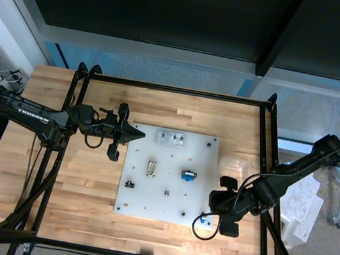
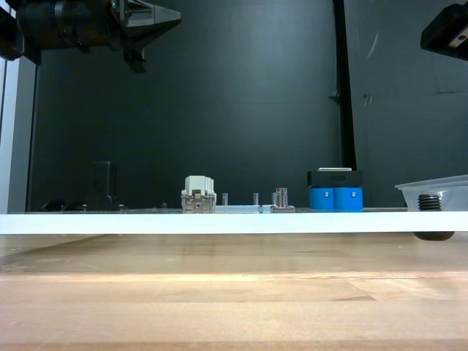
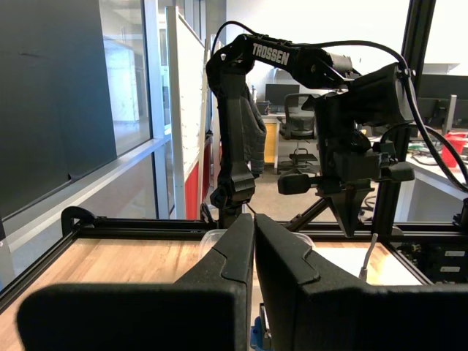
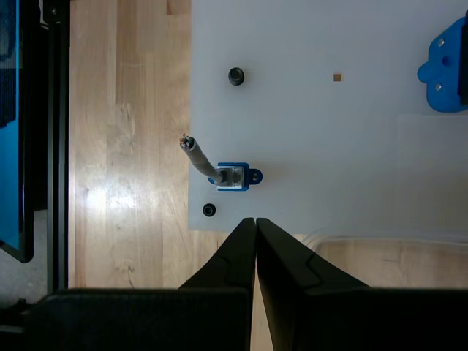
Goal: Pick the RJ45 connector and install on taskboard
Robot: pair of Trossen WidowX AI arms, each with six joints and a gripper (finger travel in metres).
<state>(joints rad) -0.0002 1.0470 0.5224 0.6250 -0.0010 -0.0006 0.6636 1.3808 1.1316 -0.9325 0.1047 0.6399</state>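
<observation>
**A:** Where is the right pincer [image 4: 255, 221], and is it holding anything?

**B:** It hangs over the taskboard's [image 4: 329, 146] near right corner. Its fingers are clenched tip to tip, with nothing between them.

**A:** And the RJ45 connector [image 4: 233, 175]?

**B:** Just past that pincer's tips and clear of them. It lies in a small blue fixture [image 4: 251, 177] on the board. A grey cable stub [image 4: 199, 157] slants out of it, and the stub's end reaches over the board's edge above the wooden surface [image 4: 124, 146]. How deep the plug sits, I cannot tell.

**A:** What lies further out from it?

**B:** A black knob [image 4: 235, 76], then a larger blue part [image 4: 446, 66], which is cut off. The clear tray [image 2: 439, 191] sits beside the pincer, off the board.

**A:** Do the other views help?

**B:** Little. From above, the plug is too small to make out next to the arm's looping cable. From table height the right arm is cut off, and I cannot find the plug.

**A:** The left pincer [image 3: 253, 218]?

**B:** Raised high at the board's far left edge, well apart from the plug. Its fingers are clenched on nothing.
</observation>
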